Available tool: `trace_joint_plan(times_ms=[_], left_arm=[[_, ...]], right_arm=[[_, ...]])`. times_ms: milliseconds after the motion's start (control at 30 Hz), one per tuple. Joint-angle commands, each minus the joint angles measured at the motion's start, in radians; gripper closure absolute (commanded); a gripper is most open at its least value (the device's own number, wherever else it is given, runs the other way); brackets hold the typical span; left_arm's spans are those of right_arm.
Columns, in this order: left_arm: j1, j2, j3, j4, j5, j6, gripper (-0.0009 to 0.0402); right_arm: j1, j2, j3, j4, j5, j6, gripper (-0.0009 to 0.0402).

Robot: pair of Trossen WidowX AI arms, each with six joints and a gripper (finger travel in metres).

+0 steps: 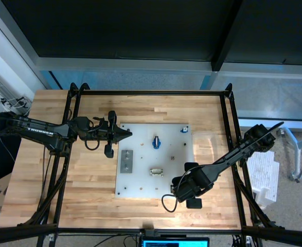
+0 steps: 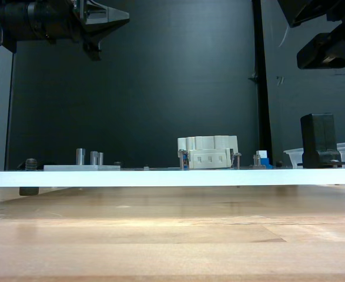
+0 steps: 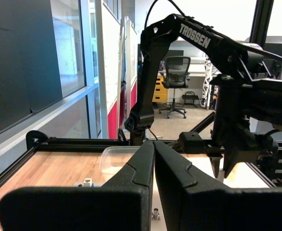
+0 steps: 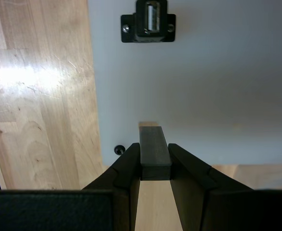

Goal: Pick the 16mm bar and install on taskboard

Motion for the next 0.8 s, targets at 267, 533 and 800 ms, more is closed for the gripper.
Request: trace_joint_plan(times_ms=[267, 533, 800], left_arm=[[0.000, 0.000, 0.000, 0.000, 0.000, 0.000, 0.0393], [0.000, 0.000, 0.000, 0.000, 0.000, 0.000, 0.0393], [0.000, 0.000, 0.000, 0.000, 0.000, 0.000, 0.0393]], right_arm=[[0.005, 0.011, -0.003, 0.002, 0.000, 0.016, 0.0391], [0.006, 0.031, -0.005, 0.006, 0.000, 0.013, 0.0391], [0.008, 0.031, -0.012, 0.010, 0.002, 0.013, 0.0391]])
